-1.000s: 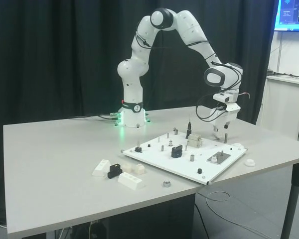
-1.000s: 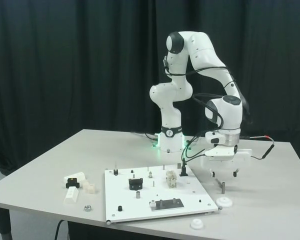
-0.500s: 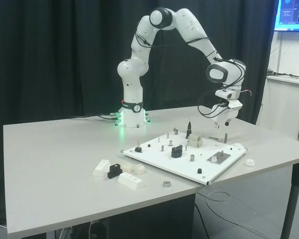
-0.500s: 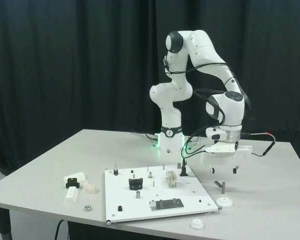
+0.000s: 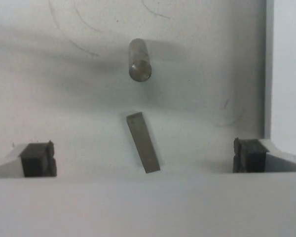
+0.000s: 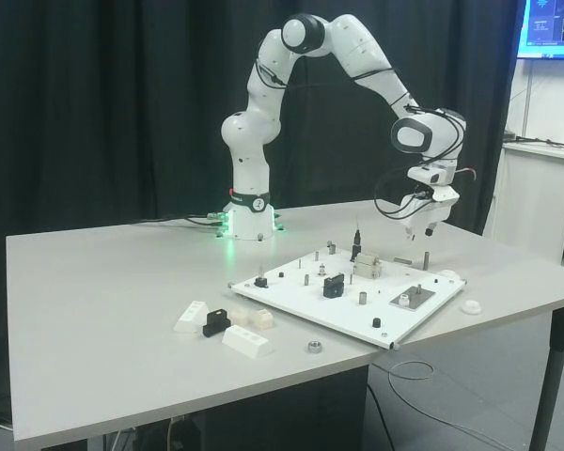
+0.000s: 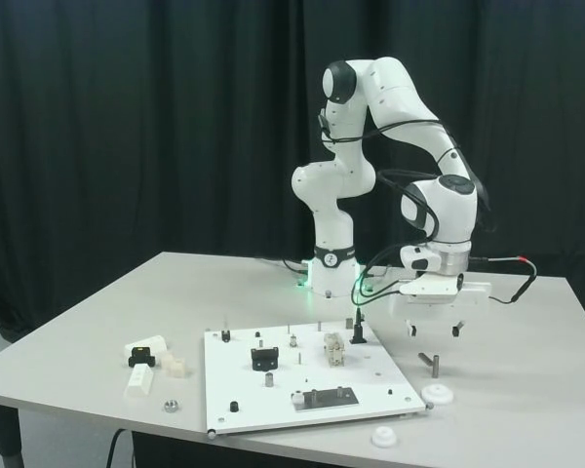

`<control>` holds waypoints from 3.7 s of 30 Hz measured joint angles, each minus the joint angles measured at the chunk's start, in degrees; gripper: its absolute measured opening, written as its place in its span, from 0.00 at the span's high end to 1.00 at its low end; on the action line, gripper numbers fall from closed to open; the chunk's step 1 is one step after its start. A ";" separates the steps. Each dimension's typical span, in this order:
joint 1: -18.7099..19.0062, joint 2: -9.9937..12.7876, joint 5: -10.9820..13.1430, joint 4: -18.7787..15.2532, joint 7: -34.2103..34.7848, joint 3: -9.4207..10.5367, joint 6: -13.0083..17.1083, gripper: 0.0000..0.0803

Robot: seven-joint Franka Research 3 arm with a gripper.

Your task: Remove USB.

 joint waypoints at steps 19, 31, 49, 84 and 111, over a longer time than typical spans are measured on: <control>-0.36 -1.88 -5.20 0.57 -0.06 -1.03 -5.50 0.00; -3.14 -5.92 -8.87 -0.49 -1.81 -1.16 -12.77 0.00; -9.76 -13.51 -10.39 -8.32 -9.67 -1.18 -15.24 0.00; -11.34 -16.70 -10.31 -18.56 -12.49 -0.80 -4.44 0.02; -11.78 -16.72 -9.22 -18.60 -12.46 -0.79 -4.33 0.96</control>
